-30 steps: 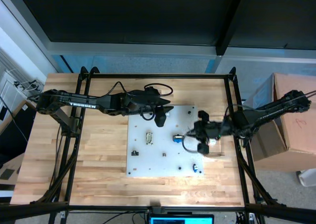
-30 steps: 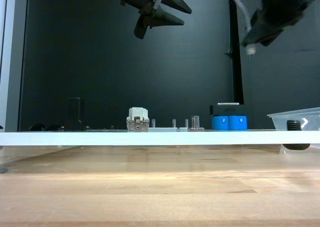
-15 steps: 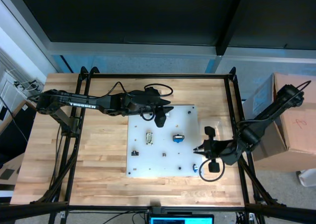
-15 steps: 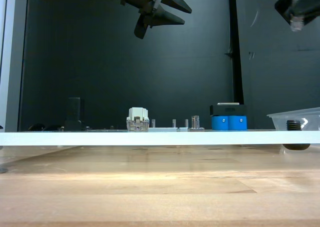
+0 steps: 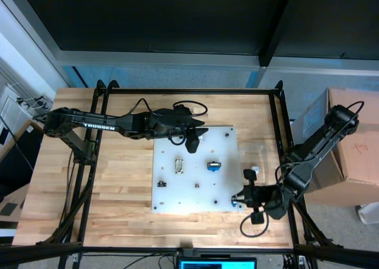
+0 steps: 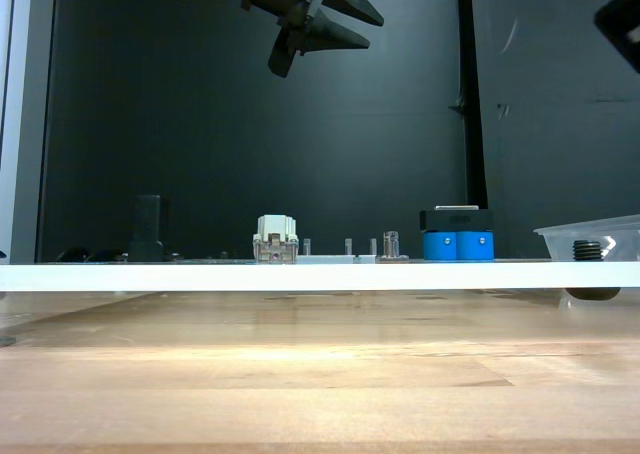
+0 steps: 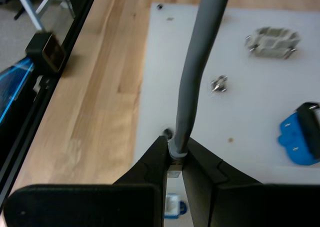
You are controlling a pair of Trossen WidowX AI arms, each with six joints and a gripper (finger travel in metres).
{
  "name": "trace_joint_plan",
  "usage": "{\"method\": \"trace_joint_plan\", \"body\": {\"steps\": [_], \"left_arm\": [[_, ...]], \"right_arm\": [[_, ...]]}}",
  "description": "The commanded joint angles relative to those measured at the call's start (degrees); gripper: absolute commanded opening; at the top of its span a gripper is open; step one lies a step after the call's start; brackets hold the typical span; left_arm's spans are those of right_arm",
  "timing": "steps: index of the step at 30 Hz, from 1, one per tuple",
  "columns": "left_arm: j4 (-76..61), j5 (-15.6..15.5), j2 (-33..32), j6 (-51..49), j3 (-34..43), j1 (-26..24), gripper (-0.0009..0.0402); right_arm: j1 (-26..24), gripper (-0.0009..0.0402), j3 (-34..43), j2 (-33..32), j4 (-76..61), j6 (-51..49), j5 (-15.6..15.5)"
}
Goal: Pick the RJ45 connector and install on the taskboard
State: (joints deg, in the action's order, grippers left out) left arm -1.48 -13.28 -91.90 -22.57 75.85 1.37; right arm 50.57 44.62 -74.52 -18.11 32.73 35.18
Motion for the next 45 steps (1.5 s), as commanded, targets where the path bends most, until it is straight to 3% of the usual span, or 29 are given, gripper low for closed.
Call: {"method": "trace_joint_plan", "body": {"steps": [1, 17, 45], "left_arm": [[0.0, 0.0, 0.0, 0.0, 0.0, 0.0, 0.0138], [0.0, 0.0, 0.0, 0.0, 0.0, 0.0, 0.0138], [0.0, 0.0, 0.0, 0.0, 0.0, 0.0, 0.0138]], "right_arm": [[1.2, 0.0000, -0.3, -1.8, 0.9, 0.8, 0.0], [1.8, 0.0000, -8.5, -2.1, 8.4, 1.0, -0.2], [1.8, 0.0000, -9.6, -3.0, 10.9, -1.7, 0.2]]}}
